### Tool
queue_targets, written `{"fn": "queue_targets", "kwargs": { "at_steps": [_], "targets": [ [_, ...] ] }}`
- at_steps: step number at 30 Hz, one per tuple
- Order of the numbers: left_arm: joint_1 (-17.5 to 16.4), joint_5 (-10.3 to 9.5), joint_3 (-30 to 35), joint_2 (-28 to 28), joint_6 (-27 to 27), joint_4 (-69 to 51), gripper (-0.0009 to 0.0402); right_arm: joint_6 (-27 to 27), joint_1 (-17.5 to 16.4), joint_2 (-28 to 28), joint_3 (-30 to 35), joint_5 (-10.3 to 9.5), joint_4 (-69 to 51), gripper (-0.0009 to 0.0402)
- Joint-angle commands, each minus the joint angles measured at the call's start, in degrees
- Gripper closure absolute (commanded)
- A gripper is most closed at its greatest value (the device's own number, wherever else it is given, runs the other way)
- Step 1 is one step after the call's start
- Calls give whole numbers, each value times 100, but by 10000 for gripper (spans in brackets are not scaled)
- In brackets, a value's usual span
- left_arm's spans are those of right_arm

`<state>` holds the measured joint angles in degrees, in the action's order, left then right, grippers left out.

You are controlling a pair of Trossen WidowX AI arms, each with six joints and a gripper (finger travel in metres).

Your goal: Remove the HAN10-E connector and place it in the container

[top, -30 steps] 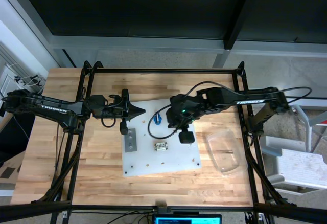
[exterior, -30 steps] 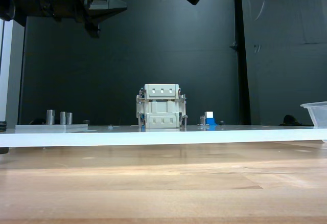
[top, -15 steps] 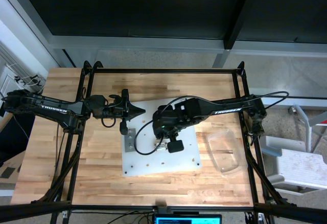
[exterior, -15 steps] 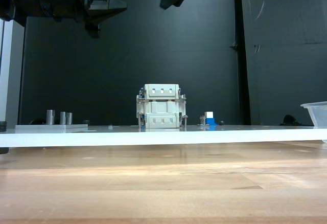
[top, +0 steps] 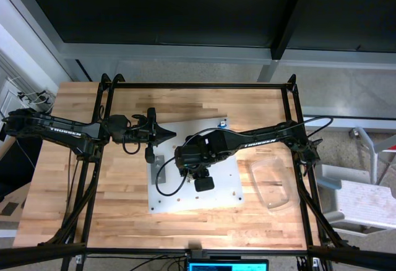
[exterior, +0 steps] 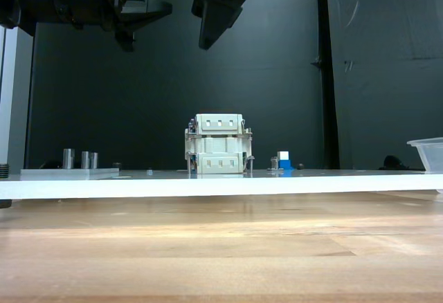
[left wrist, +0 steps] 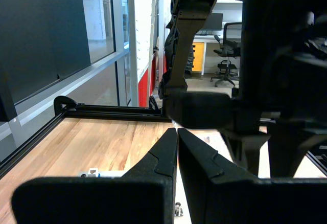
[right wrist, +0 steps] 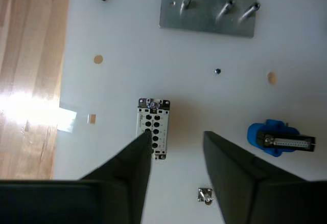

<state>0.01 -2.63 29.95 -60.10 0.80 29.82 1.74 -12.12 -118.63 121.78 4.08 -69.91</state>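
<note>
R hand point(exterior: 211, 32): fingers point(right wrist: 127, 173) spread apart, nothing held. It points down and hangs high over the HAN10-E connector point(exterior: 219, 144), not touching it. In the high view it sits over the board's middle and covers the connector.
L hand point(top: 170, 136): fingers pressed together at the tips point(left wrist: 177, 130), empty. It is held level in the air over the board's far-left edge.
HAN10-E connector point(right wrist: 152, 128): seated upright near the centre of the white board point(top: 185, 206), pin-hole face up. In the R wrist view one finger's tip overlaps its side; the other finger is off to its far side.
Container point(top: 272, 185): on the counter point(top: 93, 190), just right of the board and apart from it. Its wall shows at the low view's right edge point(exterior: 428, 152).
Other parts: grey metal plate w/ three pins point(right wrist: 207, 9) at the board's left. A blue part point(right wrist: 266, 138) lies near the connector, not touching.
</note>
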Motion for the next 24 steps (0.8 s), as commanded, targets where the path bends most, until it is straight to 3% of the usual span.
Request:
{"fn": "queue_targets", "kwargs": {
  "at_steps": [1,4,9,24],
  "targets": [
    [-2,0,0,0,0,2,393,-90,-61,-11,-68,151,22,188],
    [0,2,0,0,0,2,393,-162,-92,-11,-114,289,7,152],
    [-2,0,0,0,0,2,393,-310,-120,-118,-197,295,0,117],
    [0,2,0,-2,0,4,393,-452,-149,-581,-208,170,153,114]
  ]
}}
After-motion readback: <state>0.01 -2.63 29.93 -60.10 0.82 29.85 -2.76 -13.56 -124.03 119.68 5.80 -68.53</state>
